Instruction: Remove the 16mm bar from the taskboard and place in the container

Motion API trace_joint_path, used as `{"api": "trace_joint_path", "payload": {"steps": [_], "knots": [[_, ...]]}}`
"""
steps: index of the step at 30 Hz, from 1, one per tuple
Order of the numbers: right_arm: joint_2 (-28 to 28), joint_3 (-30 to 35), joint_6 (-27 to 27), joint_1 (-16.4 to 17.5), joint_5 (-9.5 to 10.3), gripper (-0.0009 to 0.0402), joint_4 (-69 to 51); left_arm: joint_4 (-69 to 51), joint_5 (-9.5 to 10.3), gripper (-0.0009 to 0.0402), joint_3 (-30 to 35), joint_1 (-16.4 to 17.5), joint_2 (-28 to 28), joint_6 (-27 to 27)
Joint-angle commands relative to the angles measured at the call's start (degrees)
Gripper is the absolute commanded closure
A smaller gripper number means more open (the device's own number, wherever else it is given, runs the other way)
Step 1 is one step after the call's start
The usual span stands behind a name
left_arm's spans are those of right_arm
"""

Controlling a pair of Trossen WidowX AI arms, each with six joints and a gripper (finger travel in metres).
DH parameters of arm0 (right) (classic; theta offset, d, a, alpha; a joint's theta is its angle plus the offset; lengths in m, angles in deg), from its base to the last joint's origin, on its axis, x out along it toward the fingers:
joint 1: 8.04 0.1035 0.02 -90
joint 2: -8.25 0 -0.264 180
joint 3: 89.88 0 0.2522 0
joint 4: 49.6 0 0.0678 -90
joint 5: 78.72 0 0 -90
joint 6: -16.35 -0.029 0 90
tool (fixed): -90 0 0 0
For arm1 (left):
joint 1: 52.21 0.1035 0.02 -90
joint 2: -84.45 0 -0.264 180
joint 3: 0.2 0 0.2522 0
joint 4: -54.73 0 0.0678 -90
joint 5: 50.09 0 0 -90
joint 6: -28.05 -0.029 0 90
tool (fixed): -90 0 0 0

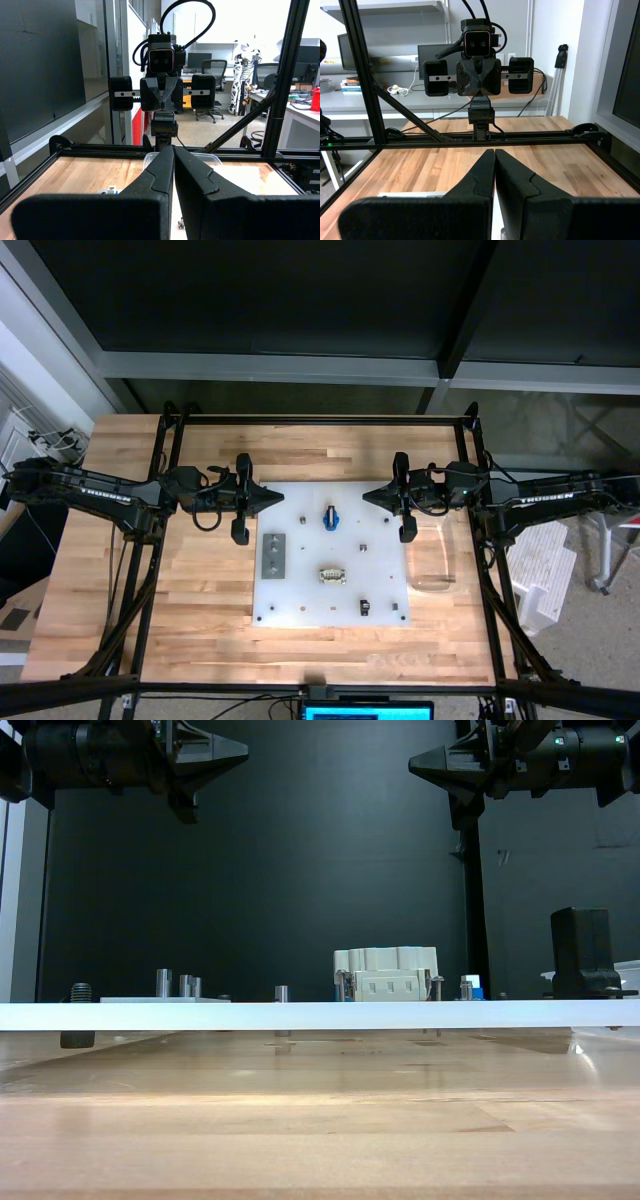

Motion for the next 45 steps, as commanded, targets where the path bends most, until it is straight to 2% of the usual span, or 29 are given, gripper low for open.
{"api": "trace_joint_path", "payload": {"steps": [1,14,19,28,32,41,45], "knots": [[0.0,0.0,0.0,0.0,0.02,0.0393,0.0,0.0,0.00,0.0393,0.0,0.0,0.0,0.0],[0.0,0.4,-1.6,0.4,0.28,0.0393,-0.5,0.0,0.00,0.0393,0.0,0.0,0.0,0.0],[0.0,5.1,-2.2,2.4,0.02,0.0393,-13.0,0.0,0.00,0.0393,0.0,0.0,0.0,0.0],[0.1,16.2,-4.0,8.2,-0.04,0.0393,-43.8,0.0,0.00,0.0393,0.0,0.0,0.0,0.0],[0.1,19.5,-7.8,10.7,-0.28,0.0393,-53.3,0.0,0.00,0.0393,0.0,0.0,0.0,0.0],[1.0,22.5,-15.0,18.2,-4.39,0.0387,-65.7,0.0,0.00,0.0393,0.0,0.0,0.0,0.0],[3.1,23.3,-18.5,21.4,-4.74,0.0371,-68.7,0.0,0.00,0.0393,0.0,0.0,0.0,0.0]]}}
